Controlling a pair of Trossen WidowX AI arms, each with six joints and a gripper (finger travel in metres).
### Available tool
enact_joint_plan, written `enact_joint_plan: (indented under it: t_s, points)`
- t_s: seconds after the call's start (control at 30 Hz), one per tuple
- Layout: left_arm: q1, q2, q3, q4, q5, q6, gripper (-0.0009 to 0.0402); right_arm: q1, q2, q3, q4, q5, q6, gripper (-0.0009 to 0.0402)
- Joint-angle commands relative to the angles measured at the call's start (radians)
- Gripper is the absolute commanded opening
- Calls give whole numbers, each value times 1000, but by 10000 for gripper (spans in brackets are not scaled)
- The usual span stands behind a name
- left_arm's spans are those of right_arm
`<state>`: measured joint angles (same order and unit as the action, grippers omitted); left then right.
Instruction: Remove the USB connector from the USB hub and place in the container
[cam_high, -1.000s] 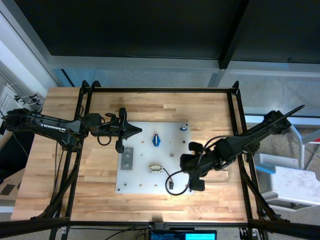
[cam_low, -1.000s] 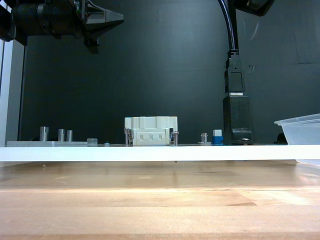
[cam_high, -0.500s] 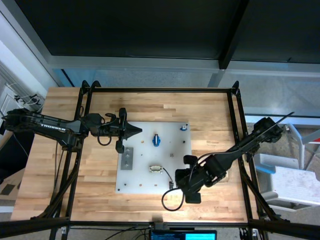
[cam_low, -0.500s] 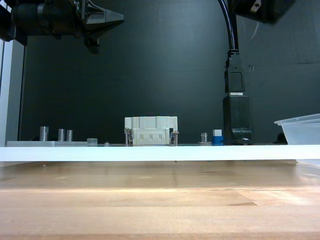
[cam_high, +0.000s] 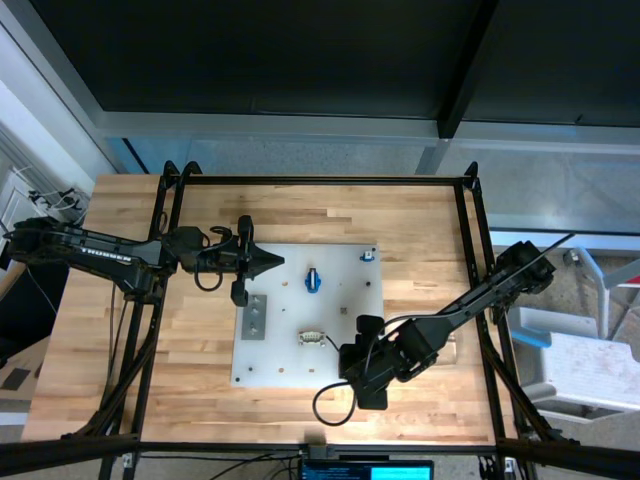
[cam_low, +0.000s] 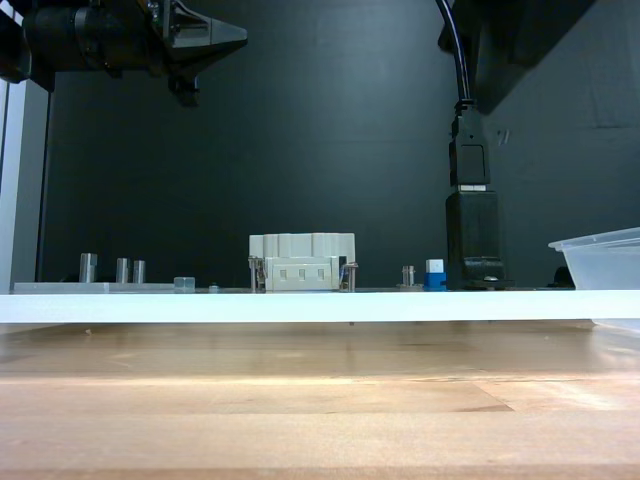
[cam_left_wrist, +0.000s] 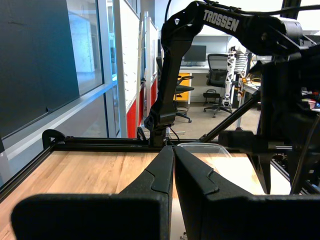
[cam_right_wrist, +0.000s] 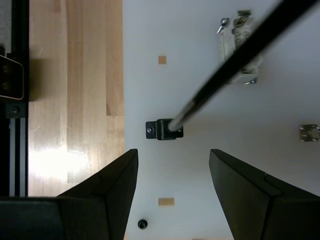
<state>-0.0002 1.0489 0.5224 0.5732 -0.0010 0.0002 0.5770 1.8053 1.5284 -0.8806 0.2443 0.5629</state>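
The USB hub (cam_low: 473, 240) is a black block standing on the white board (cam_low: 300, 305). The USB connector (cam_low: 468, 160) sticks upright out of its top, its thin cable running up. From above, the USB hub (cam_right_wrist: 162, 129) lies just ahead of my right gripper (cam_right_wrist: 172, 155), whose fingers (cam_right_wrist: 110, 192) are open on either side, apart from it. In the high view the right gripper (cam_high: 360, 363) hovers over the board's near right part and hides the hub. The clear container (cam_low: 600, 255) sits to the right. My left gripper (cam_high: 270, 260) is shut, high over the board's far left edge.
On the board stand a beige socket (cam_high: 312, 338), a grey block with holes (cam_high: 255, 318) and a blue part (cam_high: 312, 279). A black cable loop (cam_high: 325, 405) hangs past the board's near edge. The black frame (cam_high: 475, 260) borders the table.
My right gripper has moved left and toward the near edge, coming over the USB hub; its dark body now shows above the connector in the low view. The left arm has not moved.
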Motion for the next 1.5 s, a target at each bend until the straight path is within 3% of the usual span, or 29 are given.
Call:
enact_joint_plan:
  t_s: [0.03,0.5,1.13,1.5]
  points:
    - [0,0,0,0,0,0,1,-5,21,0,25,0,-2,189]
    - [0,0,0,0,0,0,1,-17,71,0,67,0,-11,155]
    - [0,0,0,0,0,0,1,-21,93,0,82,-9,-32,-3]
    - [0,0,0,0,0,0,1,-21,91,18,45,-21,-54,0]
